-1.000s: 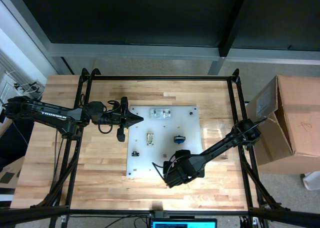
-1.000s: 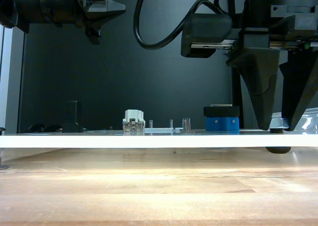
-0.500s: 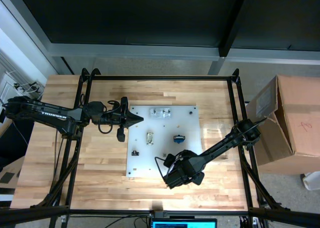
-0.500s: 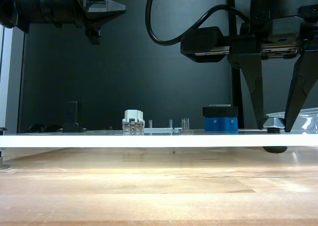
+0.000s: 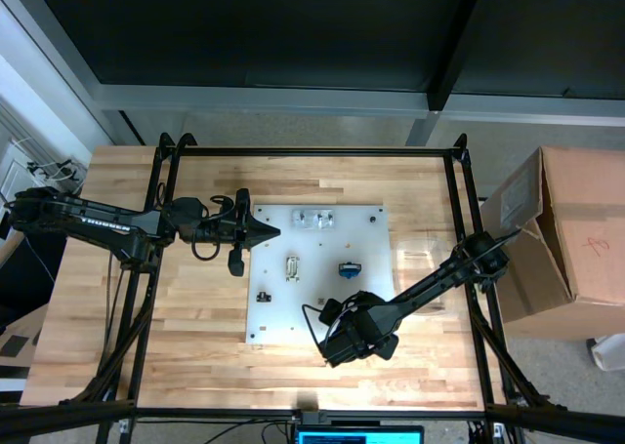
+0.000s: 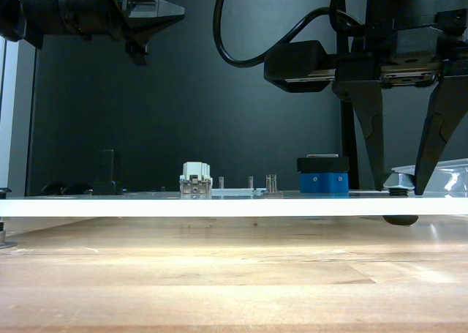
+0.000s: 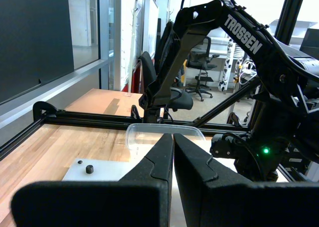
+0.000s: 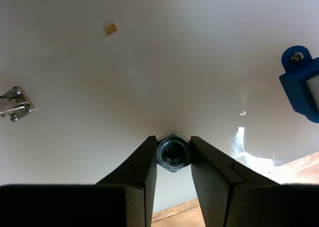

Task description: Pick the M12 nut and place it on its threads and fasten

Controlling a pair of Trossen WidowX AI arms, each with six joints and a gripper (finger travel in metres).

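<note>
The right tool (image 8: pixel 173 138) points straight down at the white board (image 5: pixel 293 319), at its near right edge. Its 2 fingers (image 8: pixel 137 169) are pinching the M12 nut (image 8: pixel 173 152), 1 finger against each of 2 opposite flats, as the right wrist view shows. That view looks down through the nut's dark bore.

In the low view the nut (image 6: pixel 401 179) sits low between the 2 fingertips, just above the board's surface (image 6: pixel 219 206). A thin black band shows directly under it, so it is on its stud, near the bottom. The pictures do not show whether it is run fully down. The clear tray (image 6: pixel 447 173) shows behind the nut in that view. In the high view the tray (image 5: pixel 420 250) lies on the tabletop (image 5: pixel 195 358) beyond the board's right edge, well apart from the right tool (image 5: pixel 344 344).

A blue block (image 6: pixel 322 182) stands on the board to the left of the nut, apart from the fingers. A small white connector (image 6: pixel 197 180) stands further left.

The left tool (image 5: pixel 270 232) hangs high over the board's far left edge, pointing right and well apart from the nut. In the left wrist view its 2 fingers (image 7: pixel 154 162) are pressed together with nothing between them.
</note>
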